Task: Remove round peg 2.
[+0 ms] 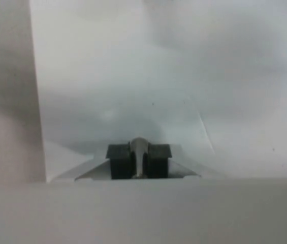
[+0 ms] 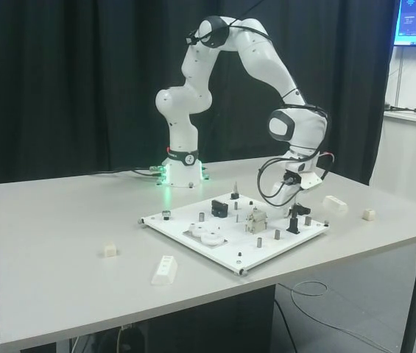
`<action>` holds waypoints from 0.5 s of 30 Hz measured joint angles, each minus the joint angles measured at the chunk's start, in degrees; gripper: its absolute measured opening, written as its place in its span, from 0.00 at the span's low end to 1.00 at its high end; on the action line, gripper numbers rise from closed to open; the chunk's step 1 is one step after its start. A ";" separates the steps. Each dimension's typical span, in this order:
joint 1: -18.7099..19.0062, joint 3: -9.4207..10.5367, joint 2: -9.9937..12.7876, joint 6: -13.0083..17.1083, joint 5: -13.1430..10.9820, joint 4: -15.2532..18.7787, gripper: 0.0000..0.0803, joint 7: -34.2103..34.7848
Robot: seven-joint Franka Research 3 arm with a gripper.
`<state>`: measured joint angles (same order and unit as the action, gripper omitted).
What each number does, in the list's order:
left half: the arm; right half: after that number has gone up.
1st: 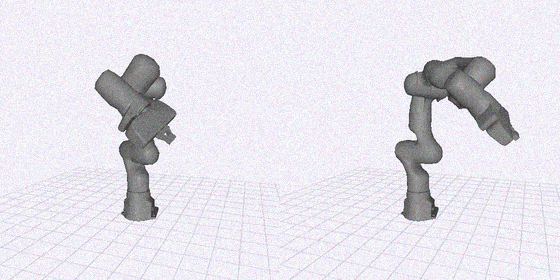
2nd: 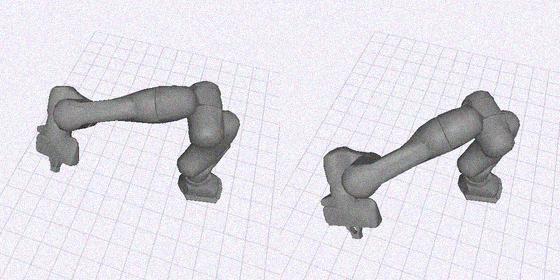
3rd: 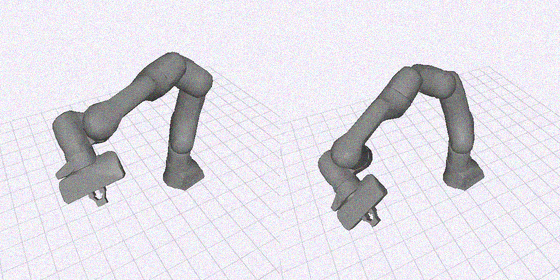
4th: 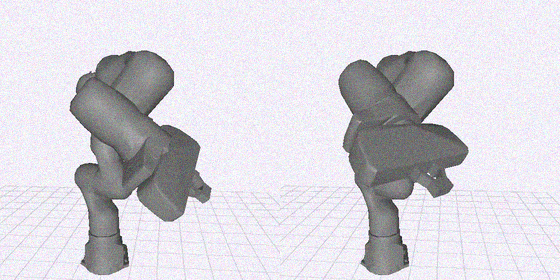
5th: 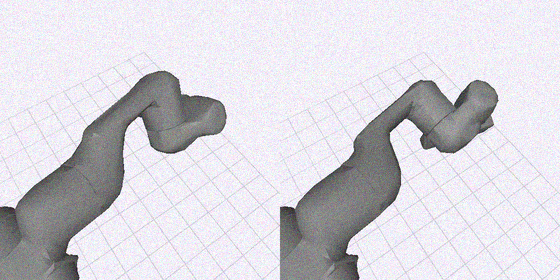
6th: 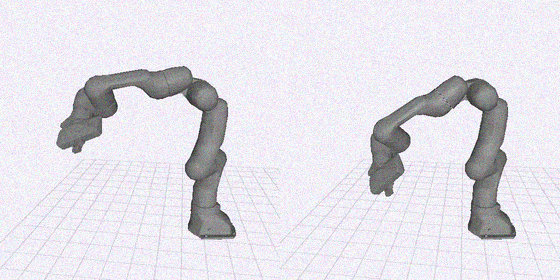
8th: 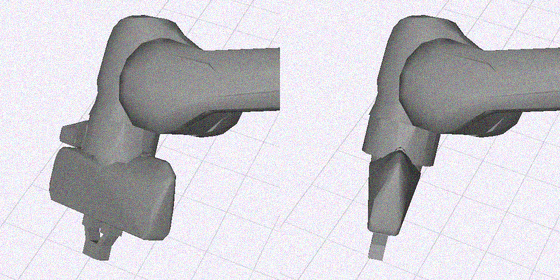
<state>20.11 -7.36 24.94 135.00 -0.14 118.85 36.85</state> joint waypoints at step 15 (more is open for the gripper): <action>-0.26 -0.03 -3.97 -9.76 -0.02 -3.02 0.08 -0.14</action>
